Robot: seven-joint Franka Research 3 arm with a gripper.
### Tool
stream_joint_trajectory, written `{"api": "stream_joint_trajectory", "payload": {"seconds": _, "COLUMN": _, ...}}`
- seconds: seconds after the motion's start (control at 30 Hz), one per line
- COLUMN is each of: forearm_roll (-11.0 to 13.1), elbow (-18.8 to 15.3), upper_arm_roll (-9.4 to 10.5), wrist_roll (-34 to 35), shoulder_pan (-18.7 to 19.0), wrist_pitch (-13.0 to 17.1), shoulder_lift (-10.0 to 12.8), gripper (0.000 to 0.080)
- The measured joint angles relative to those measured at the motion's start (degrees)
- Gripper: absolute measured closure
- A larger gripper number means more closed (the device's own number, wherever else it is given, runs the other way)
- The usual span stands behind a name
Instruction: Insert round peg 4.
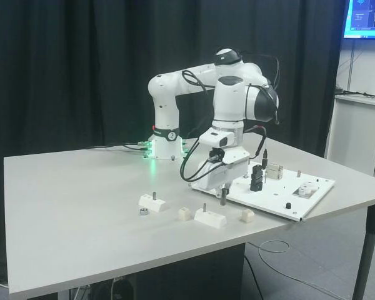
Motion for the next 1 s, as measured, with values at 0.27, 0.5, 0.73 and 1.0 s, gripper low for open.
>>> {"api": "stream_joint_trajectory", "payload": {"seconds": 0.27, "forearm_roll": 0.0, "elbow": 0.0, "upper_arm_roll": -0.02, "wrist_roll": 0.0, "shoulder_pan": 0.3, "wrist_pitch": 0.2, "shoulder_lift": -0.1, "gripper": 0.065}}
{"api": "stream_joint_trajectory", "payload": {"seconds": 0.5, "forearm_roll": 0.4, "elbow": 0.0, "upper_arm_roll": -0.02, "wrist_roll": 0.0, "shoulder_pan": 1.0, "wrist_pitch": 0.2, "shoulder_lift": -0.4, "gripper": 0.065}}
{"api": "stream_joint_trajectory", "payload": {"seconds": 0.73, "forearm_roll": 1.5, "elbow": 0.0, "upper_arm_roll": -0.02, "wrist_roll": 0.0, "shoulder_pan": 2.5, "wrist_pitch": -0.4, "shoulder_lift": -0.9, "gripper": 0.065}}
{"api": "stream_joint_trajectory", "payload": {"seconds": 1.0, "forearm_roll": 2.0, "elbow": -0.3, "upper_arm_roll": -0.08, "wrist_roll": 0.3, "shoulder_pan": 5.4, "wrist_pitch": -2.3, "shoulder_lift": -1.5, "gripper": 0.065}}
